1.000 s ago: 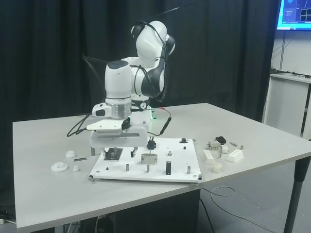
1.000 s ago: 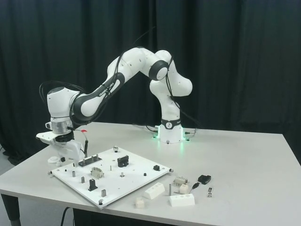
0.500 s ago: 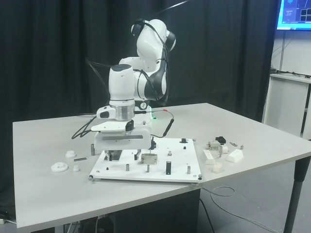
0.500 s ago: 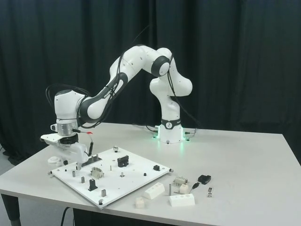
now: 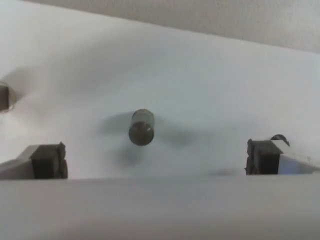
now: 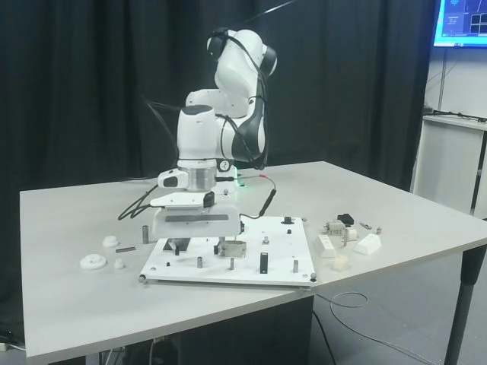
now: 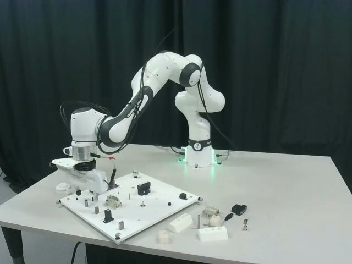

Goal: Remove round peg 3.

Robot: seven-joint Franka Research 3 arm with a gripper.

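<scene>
Alignment is the job now. Spread wide and empty, the white two-fingered gripper [image 5: 155, 160] hovers low over the flat white assembly board [image 6: 281, 255], its black fingertips [image 5: 48, 161] showing on either side in the wrist view. Between them, nearer the one at nine o'clock, stands the short grey metal round peg [image 5: 141, 127], upright in the board and untouched. For a clean pull I judge the hand should shift until the peg sits midway between the pads, descend straight, clamp low on the shaft, then lift vertically without tilting. Neighbouring grey pegs [image 6: 198, 262] leave little room for sideways drift.
</scene>
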